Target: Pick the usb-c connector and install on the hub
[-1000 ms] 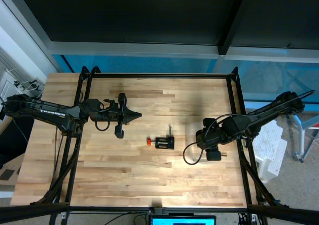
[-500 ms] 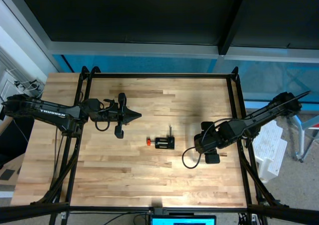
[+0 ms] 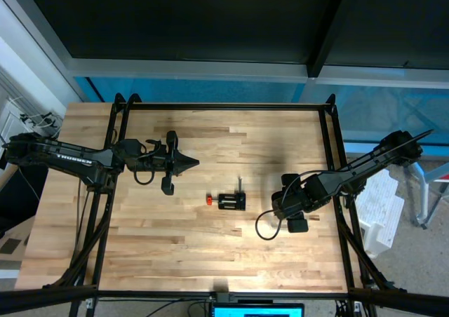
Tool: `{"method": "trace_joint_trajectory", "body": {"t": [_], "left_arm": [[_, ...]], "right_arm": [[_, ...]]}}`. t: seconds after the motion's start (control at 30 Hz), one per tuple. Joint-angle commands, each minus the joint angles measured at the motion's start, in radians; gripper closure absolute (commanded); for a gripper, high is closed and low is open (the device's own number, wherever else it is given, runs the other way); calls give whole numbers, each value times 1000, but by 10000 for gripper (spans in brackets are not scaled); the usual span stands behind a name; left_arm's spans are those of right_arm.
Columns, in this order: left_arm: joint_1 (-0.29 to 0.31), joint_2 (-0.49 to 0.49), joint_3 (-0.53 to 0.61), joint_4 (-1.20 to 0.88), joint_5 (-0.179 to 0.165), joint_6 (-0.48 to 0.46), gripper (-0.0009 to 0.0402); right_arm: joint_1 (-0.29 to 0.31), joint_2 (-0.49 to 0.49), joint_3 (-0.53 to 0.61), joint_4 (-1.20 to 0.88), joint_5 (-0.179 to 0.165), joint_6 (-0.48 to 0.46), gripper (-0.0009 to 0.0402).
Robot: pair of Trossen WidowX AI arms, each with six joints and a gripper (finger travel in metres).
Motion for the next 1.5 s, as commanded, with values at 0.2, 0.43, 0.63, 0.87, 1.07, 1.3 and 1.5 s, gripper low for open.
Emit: {"method": "trace_joint_trajectory", "body": {"t": [0.2, 0.43, 0.63, 0.87, 1.07, 1.3, 1.5], "left_arm": [[0, 0, 0, 0, 0, 0, 393], [0, 0, 0, 0, 0, 0, 393], [0, 0, 0, 0, 0, 0, 393], [0, 0, 0, 0, 0, 0, 393], [0, 0, 0, 0, 0, 0, 393], [0, 0, 0, 0, 0, 0, 393], [0, 0, 0, 0, 0, 0, 393]], "right_arm": [[6, 0, -5, 6, 1, -2, 203], [9, 0, -12, 10, 1, -3, 203], [11, 41, -13, 19, 2, -3, 199], [12, 83, -15, 56, 2, -3, 162], [13, 112, -17, 85, 1, -3, 154], [14, 125, -17, 96, 0, -3, 156], [16, 125, -17, 99, 0, -3, 156]]}}
